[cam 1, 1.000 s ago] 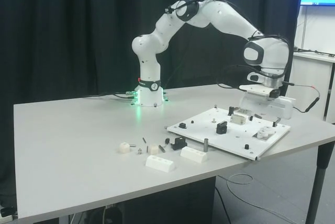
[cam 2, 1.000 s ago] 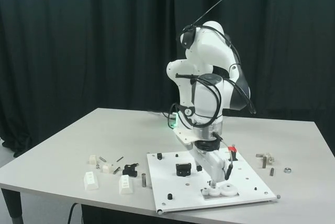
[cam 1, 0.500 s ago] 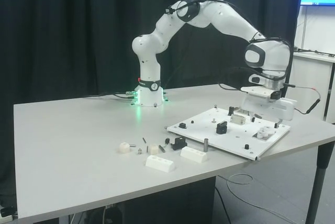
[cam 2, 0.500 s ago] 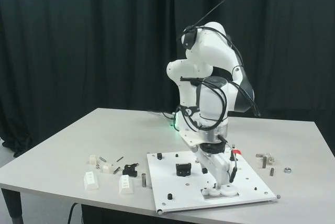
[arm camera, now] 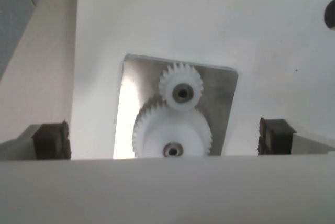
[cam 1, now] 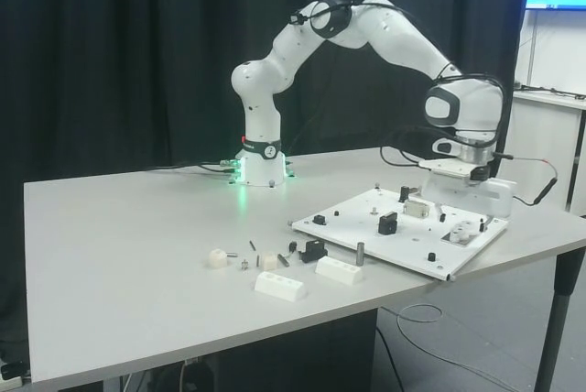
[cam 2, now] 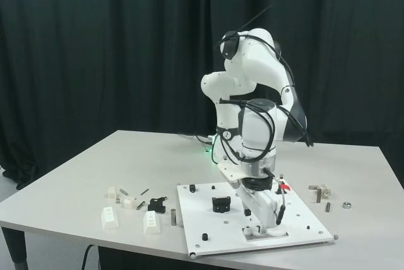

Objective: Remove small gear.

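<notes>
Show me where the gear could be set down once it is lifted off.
Bare table runs wide between the arm's base and the small loose parts. The white board is crowded with fixtures, and the gripper hangs over the small gear.

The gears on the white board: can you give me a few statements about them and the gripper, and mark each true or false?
1. The small gear meshes with a bigger gear on a grey metal plate. True.
2. The gripper is shut on the small gear. False: its fingers are open, one on each side of the gears, touching neither.
3. The small gear has already been taken off the board. False: it sits on its shaft on the plate.
4. Loose white blocks lie on the table beside the board. True.
5. A green light glows at the arm's base. True.
</notes>
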